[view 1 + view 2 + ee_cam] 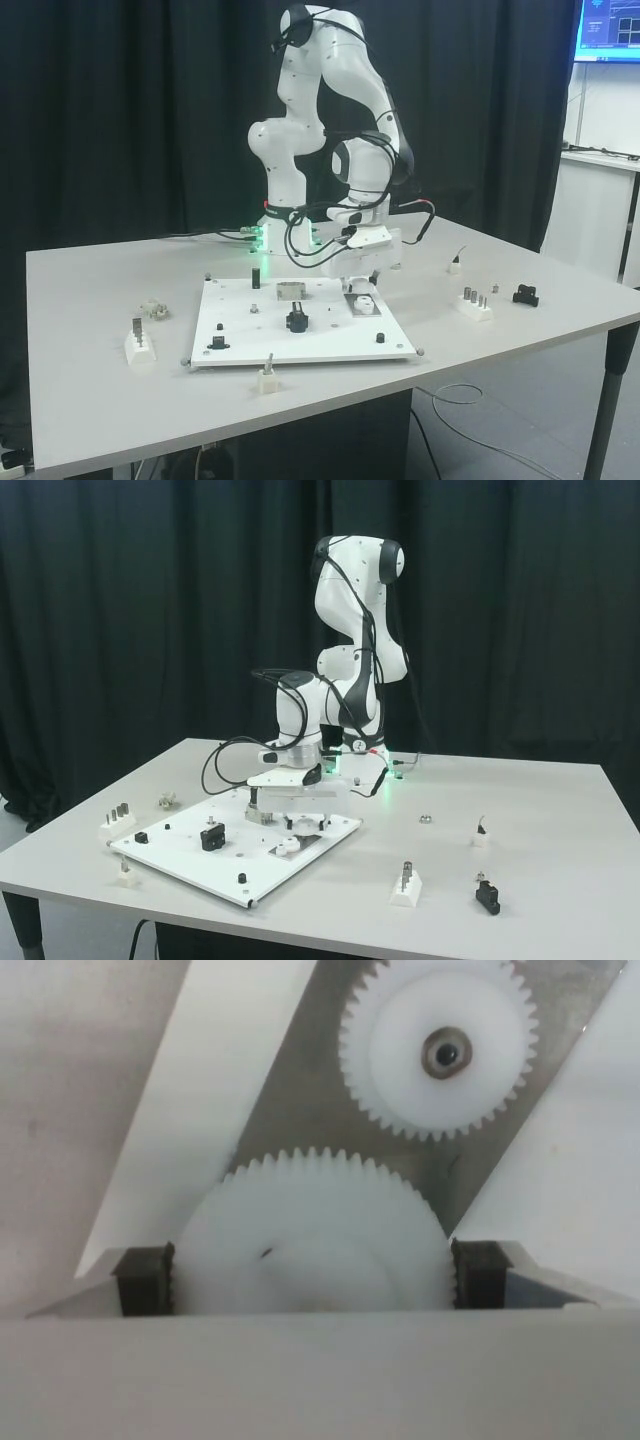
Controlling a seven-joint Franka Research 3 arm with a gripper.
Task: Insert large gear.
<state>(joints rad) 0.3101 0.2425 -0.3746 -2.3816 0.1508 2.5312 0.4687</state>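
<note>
Large gear (315,1235) in pincer (312,1278) (teeth clear of mounted gear (440,1048)).

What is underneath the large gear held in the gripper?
Under the large gear, clamped in the gripper, lies the grey metal plate, which also carries a second white gear on its peg. Any peg directly beneath the held gear is covered.

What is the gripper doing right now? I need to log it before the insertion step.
Gripper: closed on the large gear, its pads pressed against the gear's toothed edge on both sides, beside the seated gear.
</note>
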